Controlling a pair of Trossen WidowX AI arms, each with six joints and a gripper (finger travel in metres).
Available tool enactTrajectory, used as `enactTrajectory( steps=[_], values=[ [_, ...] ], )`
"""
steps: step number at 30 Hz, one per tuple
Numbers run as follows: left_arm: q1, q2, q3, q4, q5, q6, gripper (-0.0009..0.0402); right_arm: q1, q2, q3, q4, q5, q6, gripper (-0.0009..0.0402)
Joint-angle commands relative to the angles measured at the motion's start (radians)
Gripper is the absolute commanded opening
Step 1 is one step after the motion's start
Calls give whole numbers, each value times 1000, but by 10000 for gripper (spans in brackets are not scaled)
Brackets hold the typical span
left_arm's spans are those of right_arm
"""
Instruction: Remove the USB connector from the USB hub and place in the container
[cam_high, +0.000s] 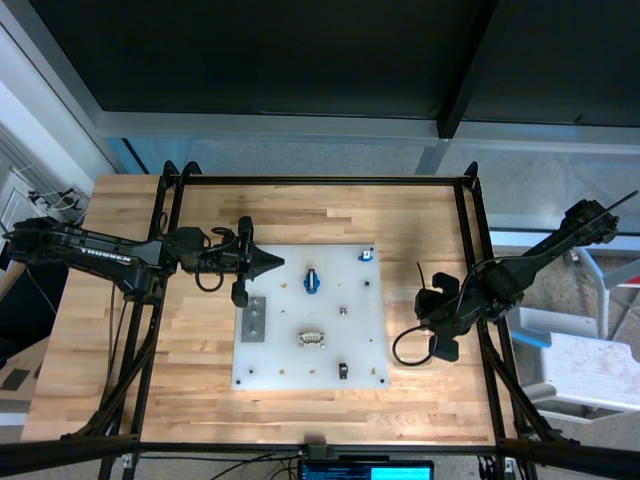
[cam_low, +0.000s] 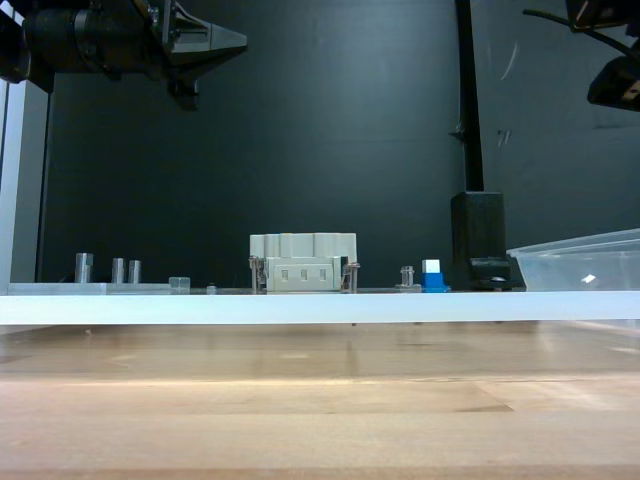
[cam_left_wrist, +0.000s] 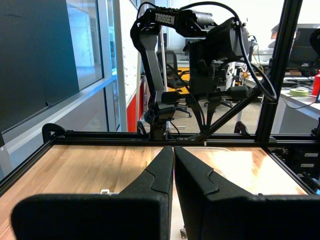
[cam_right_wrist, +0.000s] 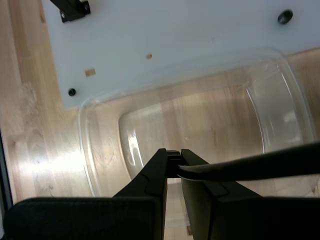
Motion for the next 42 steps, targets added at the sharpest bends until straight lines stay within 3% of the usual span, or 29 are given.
enactTrajectory(
  steps=[1, 21, 34, 42],
  values=[
    [0, 0, 0, 0, 0, 0, 1, 2, 1, -14, 2, -15, 7, 0],
    [0, 0, 0, 0, 0, 0, 1, 3, 5, -19, -8, -14, 35, 4],
    [0, 0, 0, 0, 0, 0, 1, 2, 5, -19, -21, -14, 49, 148],
    [0, 0, 0, 0, 0, 0, 1, 2, 5, -19, -21, -14, 65, 191]
  ],
)
